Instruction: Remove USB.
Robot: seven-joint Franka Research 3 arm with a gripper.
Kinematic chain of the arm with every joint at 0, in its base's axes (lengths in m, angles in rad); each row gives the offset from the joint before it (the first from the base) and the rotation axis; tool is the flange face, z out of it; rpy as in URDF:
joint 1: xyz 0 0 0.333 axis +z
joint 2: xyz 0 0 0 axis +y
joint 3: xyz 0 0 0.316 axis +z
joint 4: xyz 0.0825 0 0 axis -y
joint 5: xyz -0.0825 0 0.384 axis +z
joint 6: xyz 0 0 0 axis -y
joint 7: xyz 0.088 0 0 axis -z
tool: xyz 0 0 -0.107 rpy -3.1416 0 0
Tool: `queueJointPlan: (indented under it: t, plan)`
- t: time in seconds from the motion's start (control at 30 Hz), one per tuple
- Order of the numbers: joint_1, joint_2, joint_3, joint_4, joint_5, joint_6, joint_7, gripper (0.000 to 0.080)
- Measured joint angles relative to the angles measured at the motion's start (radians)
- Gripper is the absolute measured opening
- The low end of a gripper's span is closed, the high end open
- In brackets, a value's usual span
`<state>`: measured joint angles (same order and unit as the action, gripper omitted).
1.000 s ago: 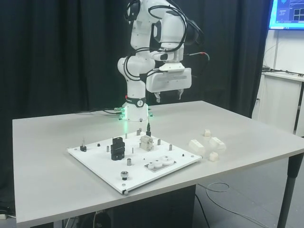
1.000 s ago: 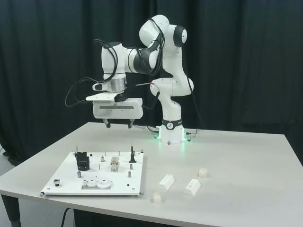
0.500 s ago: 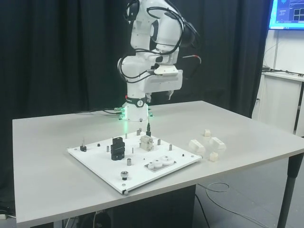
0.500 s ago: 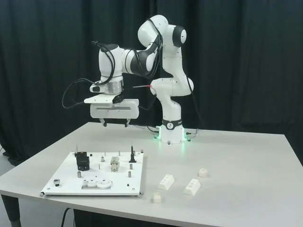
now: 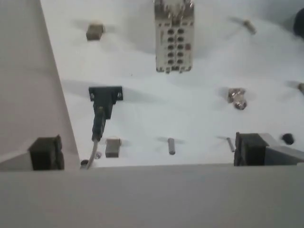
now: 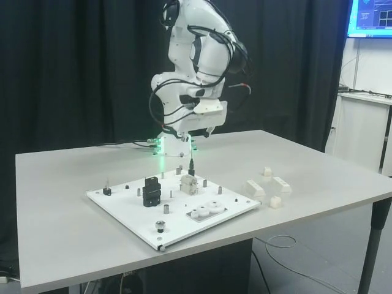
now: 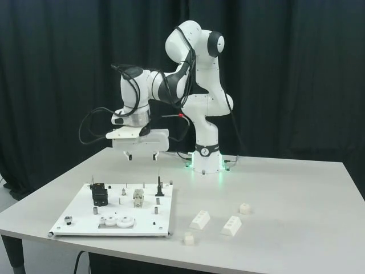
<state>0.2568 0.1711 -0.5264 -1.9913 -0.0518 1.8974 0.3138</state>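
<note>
White task board on the grey table: USB plug seated upright in its black socket near the board's edge toward the arm's base, beside a multi-pin connector block; black clamp block and white gears elsewhere on the board. Gripper: raised well above the board over its base-side edge, fingers spread wide apart, holding nothing. Off the board: three white blocks on the table.
</note>
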Motion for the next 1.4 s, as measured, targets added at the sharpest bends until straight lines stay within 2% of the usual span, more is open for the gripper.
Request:
queueJointPlan:
  t: [0.47, 0.97, 1.4]
  plan:
    - [0.0, -0.01, 0.003, -0.117, -0.007, 0.025, 0.0, 0.08]
    - [0.001, -0.055, 0.012, -0.264, -0.021, 0.097, 0.059, 0.08]
    - [0.003, -0.093, 0.027, -0.334, -0.044, 0.161, 0.119, 0.08]
